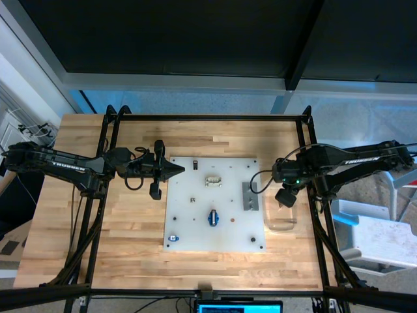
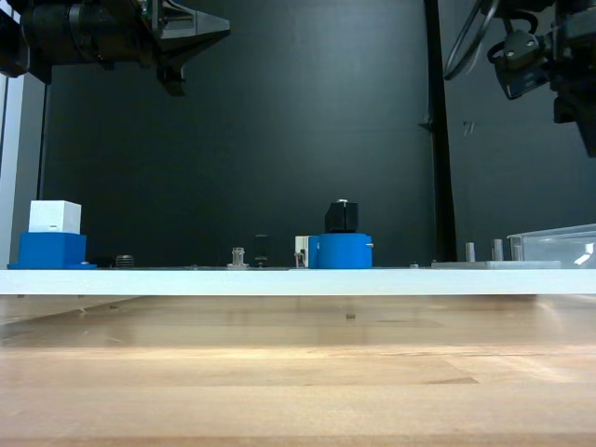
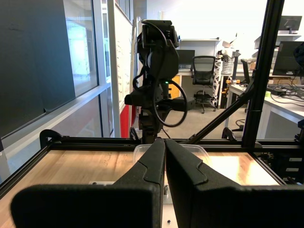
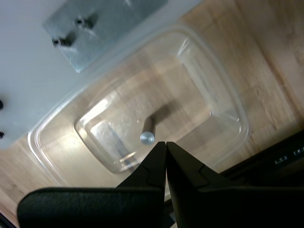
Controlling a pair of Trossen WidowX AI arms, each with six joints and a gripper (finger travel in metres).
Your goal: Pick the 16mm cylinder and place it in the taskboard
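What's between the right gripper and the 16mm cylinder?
Nothing, per the right wrist view: the shut right gripper hangs above the clear tray holding the 16mm cylinder. The shut left gripper hovers over the taskboard.

The right gripper (image 4: 166,143), closed above the clear tray (image 4: 223,90), hides part of its rim, the left gripper (image 3: 165,140), closed and raised at the taskboard's (image 1: 195,222) left edge, blocks most of the board from its own camera, and the 16mm cylinder (image 4: 147,133) is too small to find in the high view.

"TROSSEN", seemingly, on left arm (image 1: 60,163) and right arm (image 1: 359,159)
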